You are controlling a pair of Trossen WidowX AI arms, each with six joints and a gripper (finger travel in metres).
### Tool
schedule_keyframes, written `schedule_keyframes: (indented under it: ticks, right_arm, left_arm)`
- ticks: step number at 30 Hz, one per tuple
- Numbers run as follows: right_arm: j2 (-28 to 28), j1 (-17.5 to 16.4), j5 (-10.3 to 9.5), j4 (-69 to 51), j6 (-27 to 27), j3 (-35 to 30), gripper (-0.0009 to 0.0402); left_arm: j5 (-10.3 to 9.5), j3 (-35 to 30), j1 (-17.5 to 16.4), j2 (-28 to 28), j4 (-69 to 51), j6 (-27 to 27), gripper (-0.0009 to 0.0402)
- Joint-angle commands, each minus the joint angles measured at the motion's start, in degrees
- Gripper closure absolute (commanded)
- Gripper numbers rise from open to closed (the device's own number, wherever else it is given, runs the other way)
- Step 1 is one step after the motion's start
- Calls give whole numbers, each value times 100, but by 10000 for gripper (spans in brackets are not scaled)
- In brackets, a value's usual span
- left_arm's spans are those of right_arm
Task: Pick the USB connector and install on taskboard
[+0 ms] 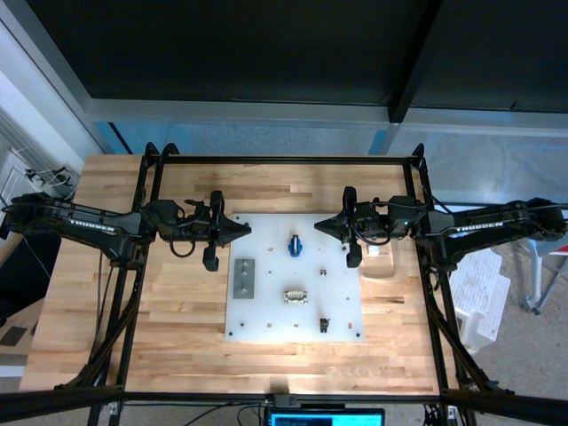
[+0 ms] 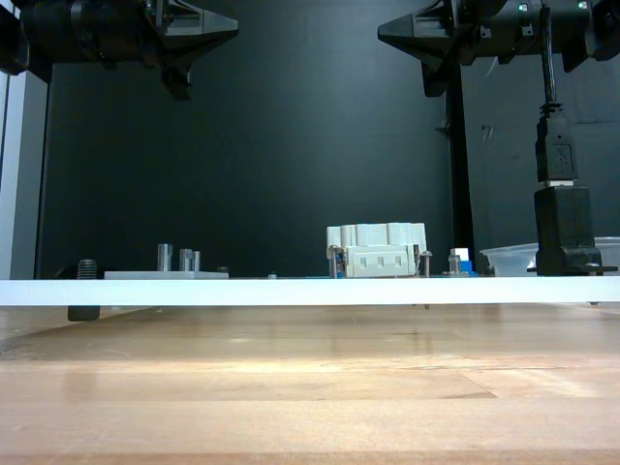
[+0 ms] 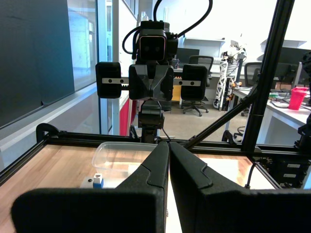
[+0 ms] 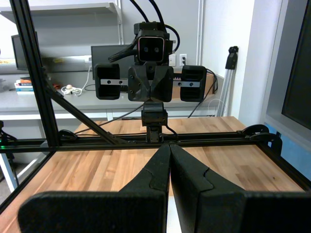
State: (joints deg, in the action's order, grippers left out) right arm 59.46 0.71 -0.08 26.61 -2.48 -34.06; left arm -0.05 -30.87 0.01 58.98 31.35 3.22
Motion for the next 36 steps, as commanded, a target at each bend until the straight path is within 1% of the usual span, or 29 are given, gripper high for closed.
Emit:
schedule_keyframes:
  ticks: [1, 36]
  right_arm:
    - [2, 0, 2, 13, -9, 2, 393]
    - [2, 2, 2, 120, -4, 2, 393]
  left_arm:
    - [2, 0, 0, 0, 0, 0, 393]
    - [2, 0, -2, 0, 0, 0, 393]
